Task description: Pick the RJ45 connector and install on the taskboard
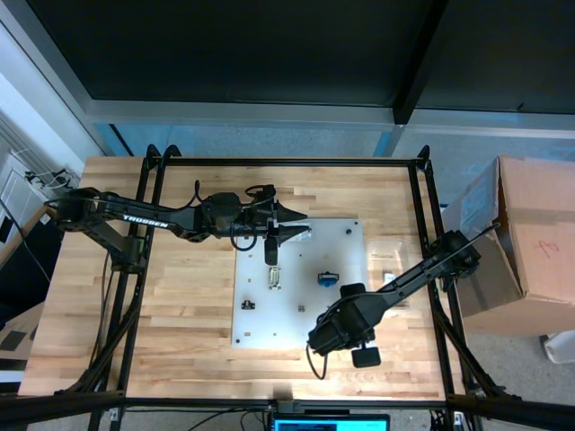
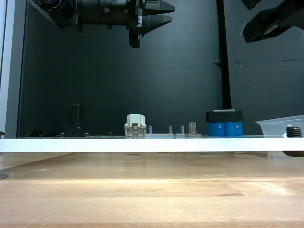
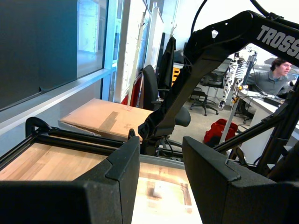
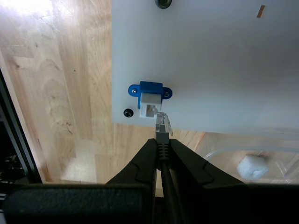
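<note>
The RJ45 connector (image 4: pixel 162 125), a clear plug on a dark cable, is pinched between my right gripper's (image 4: pixel 161 140) shut fingers. It hangs in the air, clear of its seat, with its tip pointing at the blue socket (image 4: pixel 149 99) on the white taskboard (image 4: pixel 210 65). From above, the right gripper (image 1: pixel 325 334) hovers over the board's near right part, short of the blue socket (image 1: pixel 328 280). My left gripper (image 1: pixel 301 226) hangs high over the board's far edge. Its fingers (image 3: pixel 117 172) stand open with nothing between them; it also appears high up as the left gripper (image 2: pixel 166 14).
A beige connector block (image 2: pixel 135 127) and several small posts stand on the board (image 2: pixel 142 144), with the blue socket (image 2: pixel 224 124) right of them. A clear plastic tray (image 1: pixel 388 260) lies beside the board's right edge. A cardboard box (image 1: pixel 526 242) sits beyond the black frame.
</note>
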